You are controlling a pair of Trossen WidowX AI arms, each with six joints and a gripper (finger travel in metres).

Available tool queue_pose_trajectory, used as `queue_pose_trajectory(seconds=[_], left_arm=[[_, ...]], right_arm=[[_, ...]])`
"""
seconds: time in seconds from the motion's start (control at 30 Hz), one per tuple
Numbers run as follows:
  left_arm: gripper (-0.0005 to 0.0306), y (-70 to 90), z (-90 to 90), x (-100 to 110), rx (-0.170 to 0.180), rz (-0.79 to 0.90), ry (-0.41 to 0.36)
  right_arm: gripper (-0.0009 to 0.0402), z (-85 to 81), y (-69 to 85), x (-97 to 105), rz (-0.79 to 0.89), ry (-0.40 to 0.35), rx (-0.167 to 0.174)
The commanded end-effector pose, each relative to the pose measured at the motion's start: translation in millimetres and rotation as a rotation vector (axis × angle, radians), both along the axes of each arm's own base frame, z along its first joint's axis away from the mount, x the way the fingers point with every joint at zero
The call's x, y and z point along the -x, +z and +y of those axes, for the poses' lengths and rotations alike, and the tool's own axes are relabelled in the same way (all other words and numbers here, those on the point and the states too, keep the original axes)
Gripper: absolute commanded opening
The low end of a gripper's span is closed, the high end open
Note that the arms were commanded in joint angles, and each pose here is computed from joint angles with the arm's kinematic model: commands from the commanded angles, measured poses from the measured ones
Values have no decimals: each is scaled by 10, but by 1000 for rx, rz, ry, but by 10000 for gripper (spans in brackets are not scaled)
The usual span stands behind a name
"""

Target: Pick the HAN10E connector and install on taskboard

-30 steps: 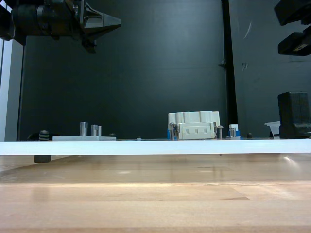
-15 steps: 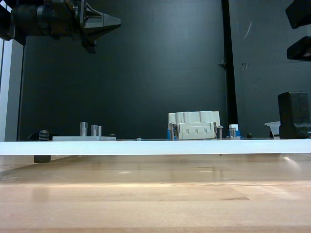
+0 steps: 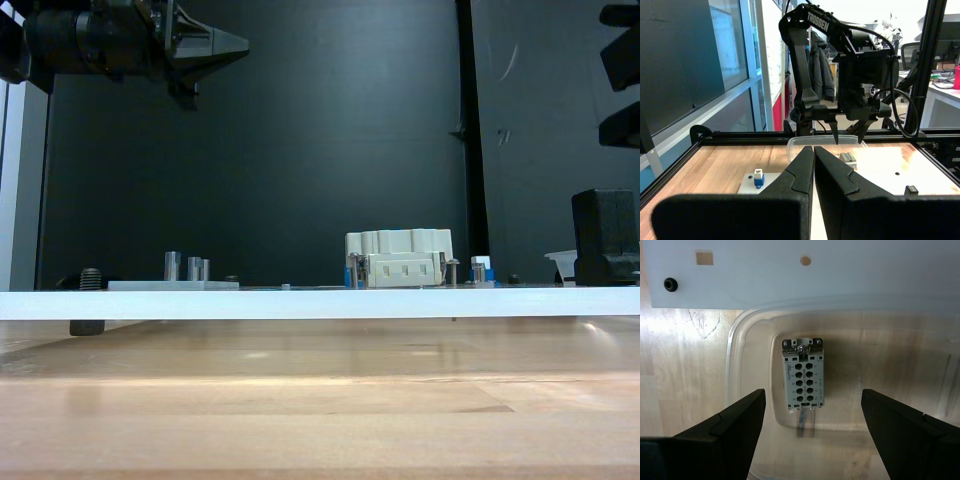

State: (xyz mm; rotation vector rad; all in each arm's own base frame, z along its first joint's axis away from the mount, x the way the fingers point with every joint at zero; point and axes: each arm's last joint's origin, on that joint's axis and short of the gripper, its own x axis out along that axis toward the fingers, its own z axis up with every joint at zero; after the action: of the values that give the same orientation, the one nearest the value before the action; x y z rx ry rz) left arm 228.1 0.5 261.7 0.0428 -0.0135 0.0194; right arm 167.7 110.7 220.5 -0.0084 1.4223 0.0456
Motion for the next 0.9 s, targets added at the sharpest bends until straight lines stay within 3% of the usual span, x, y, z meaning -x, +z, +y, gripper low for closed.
queue_pose_trajectory(seconds=[0.03, 0.33, 0.9], left_arm=[[1, 1, 0, 0, 0, 0, 0], [1, 1, 0, 0, 0, 0, 0], [1, 2, 1, 0, 0, -1, 0]], right_arm=[[269, 15, -75, -11, 12, 1, 8], [289, 38, -248, -15, -12, 3, -9], [291, 33, -520, 6, -12, 26, -6]])
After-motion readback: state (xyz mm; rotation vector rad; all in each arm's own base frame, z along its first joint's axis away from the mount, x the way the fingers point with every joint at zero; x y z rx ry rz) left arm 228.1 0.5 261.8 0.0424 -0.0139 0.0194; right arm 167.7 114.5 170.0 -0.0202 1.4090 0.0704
